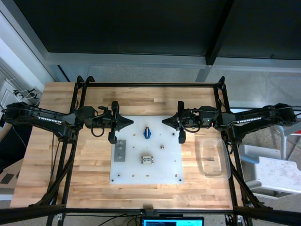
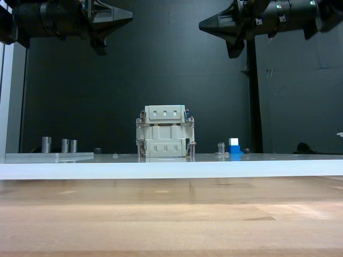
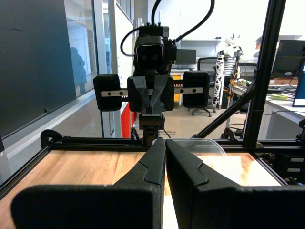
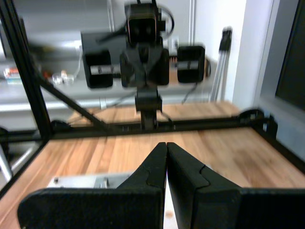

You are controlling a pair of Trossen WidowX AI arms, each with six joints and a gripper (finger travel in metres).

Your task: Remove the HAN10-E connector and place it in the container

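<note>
The HAN10-E connector (image 1: 147, 160) (image 2: 164, 131) is a small grey-beige block standing on the white board (image 1: 155, 176), near its front middle. The clear container (image 1: 214, 157) rests on the table to the right of the board. My left gripper (image 1: 132, 122) hovers high over the board's back left edge, shut with nothing in it; its tip (image 3: 165, 143) points at the right arm. My right gripper (image 1: 164, 122) hovers over the back right edge, also shut and empty, its tip (image 4: 166, 144) facing the left arm. Both are well above and behind the connector.
A blue upright piece (image 1: 147, 133) stands at the board's back middle. A flat grey plate with holes (image 1: 120, 150) lies on its left side. A black frame (image 1: 150, 85) surrounds the wooden table. A small metal post (image 1: 162, 147) stands right of centre.
</note>
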